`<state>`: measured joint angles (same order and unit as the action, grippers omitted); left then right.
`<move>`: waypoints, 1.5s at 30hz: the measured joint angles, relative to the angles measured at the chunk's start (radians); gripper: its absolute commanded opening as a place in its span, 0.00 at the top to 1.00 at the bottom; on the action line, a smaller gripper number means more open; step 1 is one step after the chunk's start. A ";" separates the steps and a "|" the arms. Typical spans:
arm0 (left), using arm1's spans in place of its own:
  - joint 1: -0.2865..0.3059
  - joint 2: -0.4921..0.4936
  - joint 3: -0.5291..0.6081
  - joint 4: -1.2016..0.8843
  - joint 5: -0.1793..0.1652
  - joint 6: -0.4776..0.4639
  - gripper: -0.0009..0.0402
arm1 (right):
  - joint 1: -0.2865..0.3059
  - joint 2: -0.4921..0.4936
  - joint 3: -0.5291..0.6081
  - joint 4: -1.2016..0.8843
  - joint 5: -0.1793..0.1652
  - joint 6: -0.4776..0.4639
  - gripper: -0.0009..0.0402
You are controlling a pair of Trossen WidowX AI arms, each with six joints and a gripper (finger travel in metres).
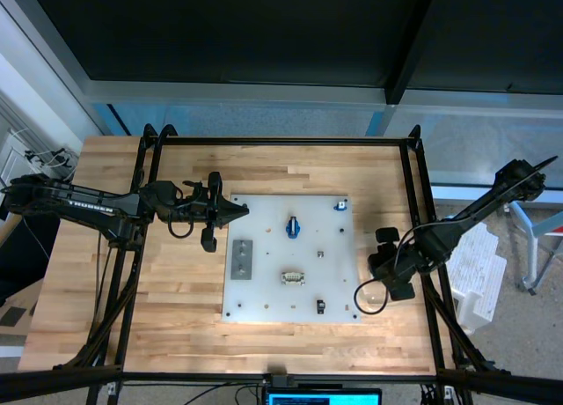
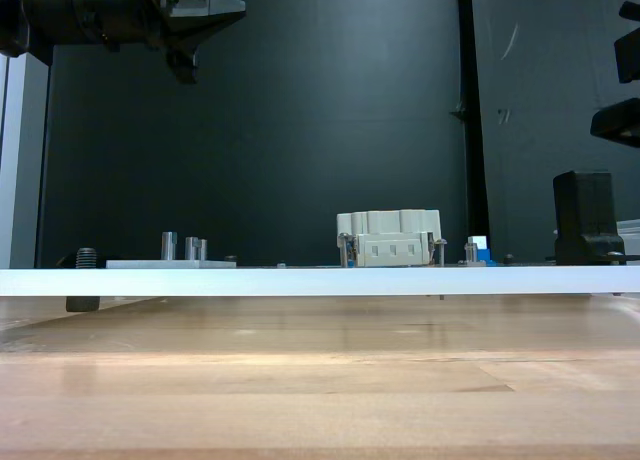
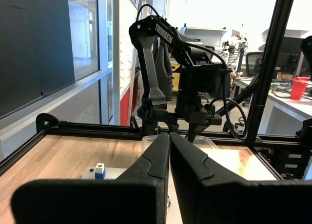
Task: Pick the USB connector and install on taskboard
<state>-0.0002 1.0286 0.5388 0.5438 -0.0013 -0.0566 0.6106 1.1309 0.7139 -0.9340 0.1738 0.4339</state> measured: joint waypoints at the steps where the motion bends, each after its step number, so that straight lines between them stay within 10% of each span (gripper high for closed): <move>1: 0.000 0.000 0.000 0.000 0.000 0.000 0.98 | 0.000 0.005 -0.003 0.005 -0.001 -0.001 0.58; 28: 0.000 0.000 0.000 0.000 0.000 0.000 0.98 | -0.006 0.023 -0.085 0.116 -0.001 0.006 0.59; 45: 0.000 0.000 0.000 0.000 0.000 0.000 0.98 | -0.006 0.023 -0.092 0.114 -0.001 0.007 0.87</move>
<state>-0.0002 1.0290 0.5388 0.5438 -0.0010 -0.0563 0.6044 1.1542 0.6224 -0.8200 0.1730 0.4408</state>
